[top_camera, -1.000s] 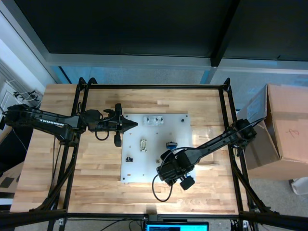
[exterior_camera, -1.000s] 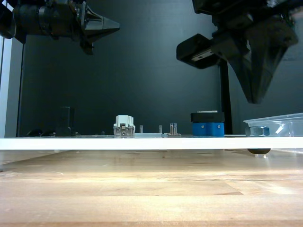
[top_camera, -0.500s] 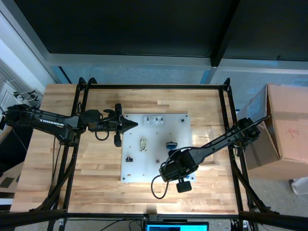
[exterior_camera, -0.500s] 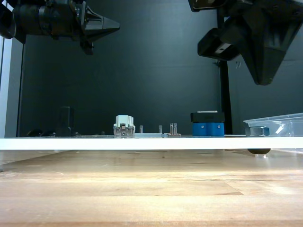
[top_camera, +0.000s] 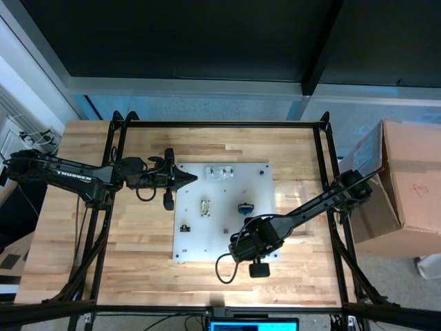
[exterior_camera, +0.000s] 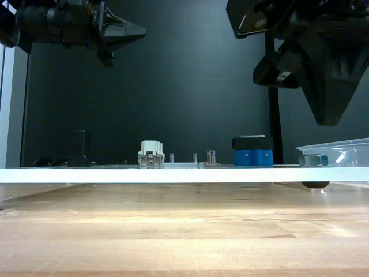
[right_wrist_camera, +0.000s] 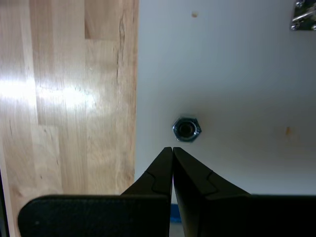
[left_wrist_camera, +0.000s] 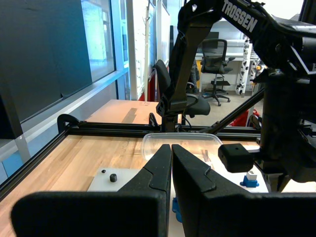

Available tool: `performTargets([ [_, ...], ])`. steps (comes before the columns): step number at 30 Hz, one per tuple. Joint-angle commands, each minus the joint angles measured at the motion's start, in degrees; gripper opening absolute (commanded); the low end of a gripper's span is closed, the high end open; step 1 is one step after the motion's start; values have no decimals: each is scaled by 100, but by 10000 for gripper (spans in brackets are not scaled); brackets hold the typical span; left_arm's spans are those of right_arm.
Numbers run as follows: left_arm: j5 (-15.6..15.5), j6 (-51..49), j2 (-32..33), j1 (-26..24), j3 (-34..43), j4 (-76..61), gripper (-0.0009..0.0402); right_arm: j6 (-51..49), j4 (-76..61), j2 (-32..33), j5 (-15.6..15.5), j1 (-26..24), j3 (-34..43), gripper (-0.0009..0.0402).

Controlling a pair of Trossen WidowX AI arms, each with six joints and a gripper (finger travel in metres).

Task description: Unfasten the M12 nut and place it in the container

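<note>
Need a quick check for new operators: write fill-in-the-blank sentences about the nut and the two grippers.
1. The right gripper hangs above the nut with its fingers ____.
2. The nut is not in the clear container; it sits on the white ____.
3. The left gripper hovers high over the far left, its fingers shut on ____.
Missing words: shut; board; nothing.

Shiny metal nut [right_wrist_camera: 186,129] — matt white board [right_wrist_camera: 237,74]
</note>
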Motion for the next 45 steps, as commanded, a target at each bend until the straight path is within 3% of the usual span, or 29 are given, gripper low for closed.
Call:
performTargets([
  [1, 0, 0, 0, 2, 0, 0, 0, 232, 199, 15, -63, 15, -146, 0],
  [4, 0, 0, 2, 0, 0, 0, 0, 428, 437, 15, -387, 17, -345, 0],
  [9, 0, 0, 0, 0, 0, 0, 0, 570, 697, 13, -603, 24, -549, 0],
  [17, 2, 0, 0, 0, 0, 0, 0, 551, 752, 13, -525, 13, -656, 0],
  [19, 0, 0, 0, 2, 0, -2, 0, 503, 741, 13, -229, 4, -682, 0],
  [23, 0, 0, 0, 2, 2, 0, 0, 529, 546, -9, 1014, 0, -688, 0],
  [25, 2, 0, 0, 0, 0, 0, 0, 525, 433, -11, 1432, -2, -671, 0],
  [35, 2, 0, 0, 0, 2, 0, 0, 505, 310, -74, 1445, -15, -599, 0],
  [39, 2, 0, 0, 0, 2, 0, 0, 544, 319, -74, 1115, -13, -590, 0],
  [45, 2, 0, 4, 0, 2, -2, 0, 619, 372, -74, -323, -13, -463, 0],
])
